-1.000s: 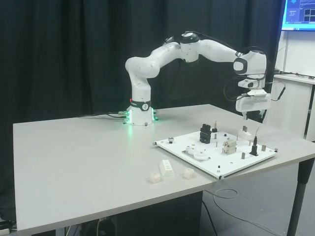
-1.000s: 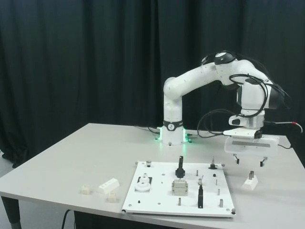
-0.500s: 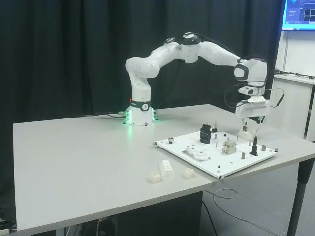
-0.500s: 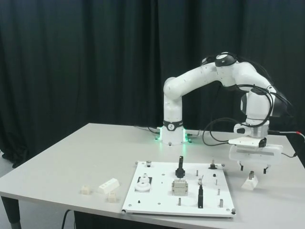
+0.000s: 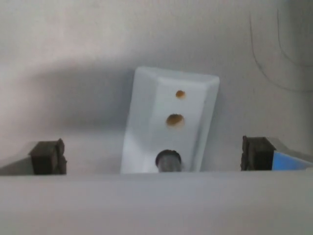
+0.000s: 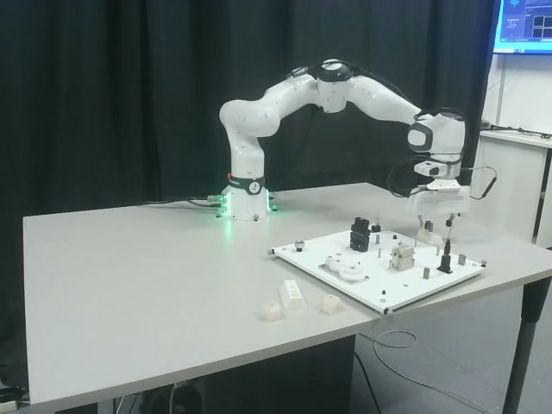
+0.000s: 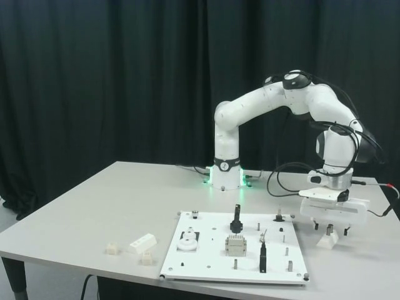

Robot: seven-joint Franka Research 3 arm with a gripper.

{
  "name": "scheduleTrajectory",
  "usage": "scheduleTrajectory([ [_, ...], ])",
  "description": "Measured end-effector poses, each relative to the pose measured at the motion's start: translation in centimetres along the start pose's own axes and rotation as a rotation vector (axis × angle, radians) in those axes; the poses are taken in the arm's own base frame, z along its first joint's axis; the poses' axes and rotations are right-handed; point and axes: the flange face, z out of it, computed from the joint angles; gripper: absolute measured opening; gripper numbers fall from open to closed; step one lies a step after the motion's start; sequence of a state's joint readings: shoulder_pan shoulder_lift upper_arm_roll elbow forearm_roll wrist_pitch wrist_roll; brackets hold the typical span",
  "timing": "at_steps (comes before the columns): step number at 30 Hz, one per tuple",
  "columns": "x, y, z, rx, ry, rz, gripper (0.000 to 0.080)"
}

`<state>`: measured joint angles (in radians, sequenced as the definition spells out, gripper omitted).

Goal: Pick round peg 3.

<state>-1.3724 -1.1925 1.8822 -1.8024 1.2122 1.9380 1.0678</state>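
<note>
A small white holder block lies on the grey table beside the white assembly board. It has three holes in a row; two are bare, and a grey round peg stands in the end one. My gripper is low over the block and open, with one dark fingertip on each side of it and apart from it. In the room views the gripper hangs just above the block, off the board's edge. The block is partly hidden by the gripper.
The board carries several upright pegs, a black part, white gears and a grey block. Three small white blocks lie on the table beside it. The arm's base glows green at the back.
The gripper has come down from well above the table to just over the white holder block. Its fingers now straddle the block. Nothing else moved.
</note>
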Motion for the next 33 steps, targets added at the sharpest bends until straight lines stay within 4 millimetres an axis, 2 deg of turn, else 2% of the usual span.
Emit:
scheduleTrajectory([
  [16, -1.0, 1.1, 0.8, -0.002, 0.014, 0.011, 0.08],
  [17, -1.0, 1.2, 0.8, -0.001, 0.015, 0.011, 0.0707],
  [25, -1.1, 1.5, 0.8, 0.013, 0.029, 0.033, 0.0707],
  [26, -1.1, 1.5, 0.8, 0.016, 0.032, 0.037, 0.0374],
  [31, -0.9, 1.4, 0.6, 0.022, 0.043, 0.046, 0.0374],
  [32, -0.8, 1.4, 0.5, 0.023, 0.044, 0.049, 0.0172],
  [33, -0.8, 1.4, 0.5, 0.024, 0.045, 0.05, 0.0172],
])
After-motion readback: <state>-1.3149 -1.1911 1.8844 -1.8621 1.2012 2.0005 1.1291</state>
